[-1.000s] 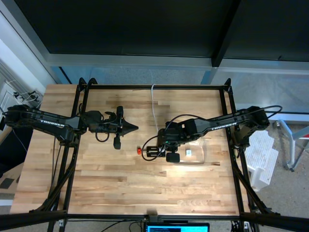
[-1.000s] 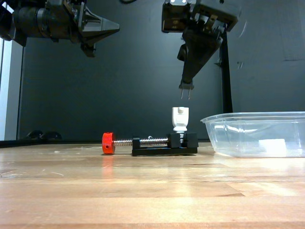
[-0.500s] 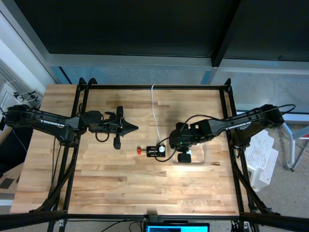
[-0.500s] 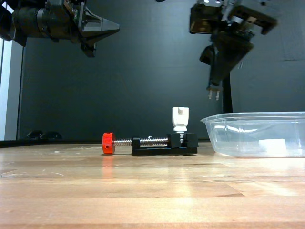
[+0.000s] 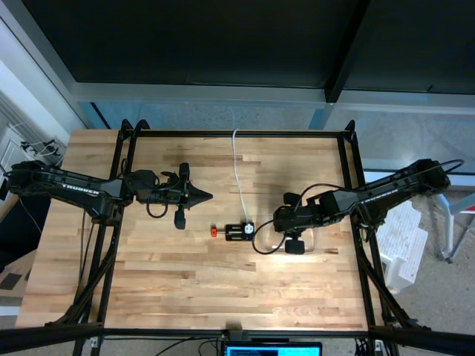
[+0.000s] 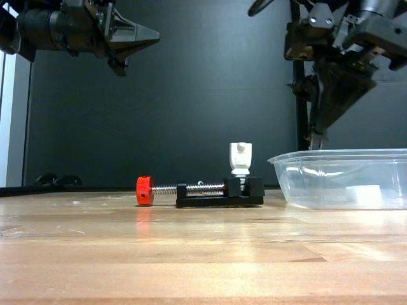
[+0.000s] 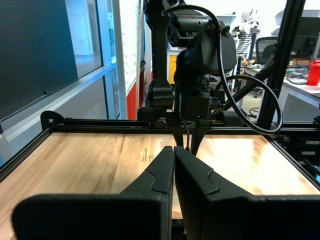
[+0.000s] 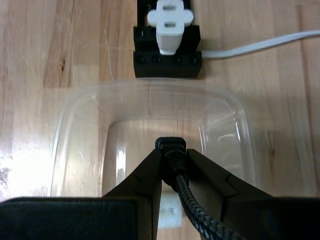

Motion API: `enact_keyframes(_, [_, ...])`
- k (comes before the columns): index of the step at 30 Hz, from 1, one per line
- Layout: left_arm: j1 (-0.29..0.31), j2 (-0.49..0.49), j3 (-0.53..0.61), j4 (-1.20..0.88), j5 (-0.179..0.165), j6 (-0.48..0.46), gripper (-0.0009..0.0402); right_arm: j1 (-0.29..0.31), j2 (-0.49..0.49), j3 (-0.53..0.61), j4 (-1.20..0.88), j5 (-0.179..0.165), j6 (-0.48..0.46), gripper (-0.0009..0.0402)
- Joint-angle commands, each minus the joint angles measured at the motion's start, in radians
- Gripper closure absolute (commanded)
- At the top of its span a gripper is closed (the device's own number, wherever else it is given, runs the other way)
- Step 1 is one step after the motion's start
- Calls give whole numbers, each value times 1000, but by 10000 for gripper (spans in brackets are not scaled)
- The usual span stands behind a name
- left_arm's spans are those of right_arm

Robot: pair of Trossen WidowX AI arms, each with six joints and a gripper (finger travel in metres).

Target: Remove the power plug from the receptacle and place in the container

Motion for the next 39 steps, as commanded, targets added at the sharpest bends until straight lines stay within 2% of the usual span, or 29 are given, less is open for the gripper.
enact_keyframes(1, [0,0,0,0,0,0,393,8,0,-29,45,7,19,392])
enact_keyframes(17, [0,0,0,0,0,0,393,19,0,-130,163,6,49,314])
enact_keyframes(30, [0,0,0,0,0,0,393,22,-7,-135,170,6,52,213])
enact_keyframes(39, [0,0,0,0,0,0,393,23,-70,-137,123,6,48,202])
